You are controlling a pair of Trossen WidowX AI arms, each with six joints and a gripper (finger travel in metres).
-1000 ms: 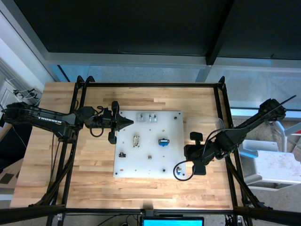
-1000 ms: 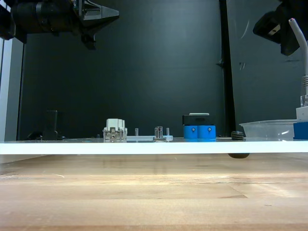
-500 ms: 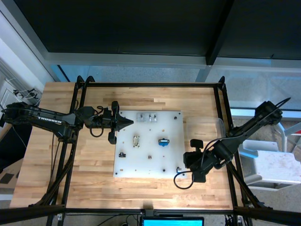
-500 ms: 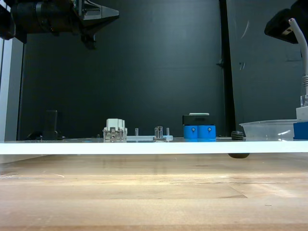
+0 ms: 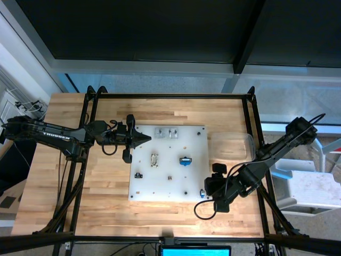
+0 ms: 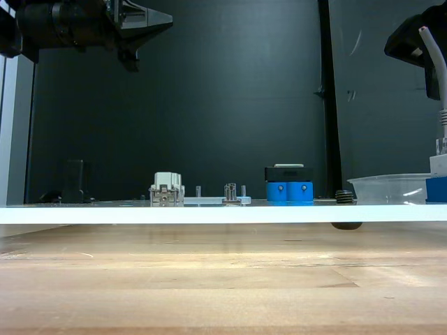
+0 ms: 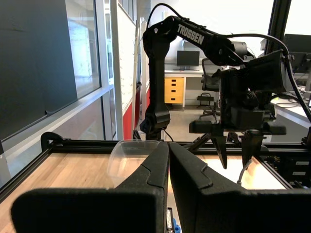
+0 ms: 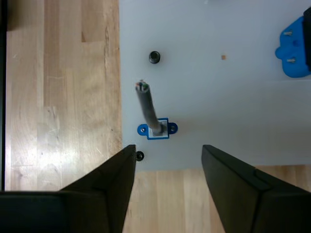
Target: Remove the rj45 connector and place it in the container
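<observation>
Two arms reach in over the counter [image 5: 96, 202]. Nearest, the right gripper [image 5: 212, 188] hangs above the near right corner of the white board [image 5: 160, 176], jaws spread wide and holding nothing. The rj45 connector [image 8: 158, 128] sits on the board below that gap, a grey cable stub [image 8: 146, 103] rising from it. Farther back, the container [image 5: 233, 145] rests just beside the board's right edge. The left gripper [image 5: 145, 138] hovers over the board's far left edge, jaws pressed together, empty.
</observation>
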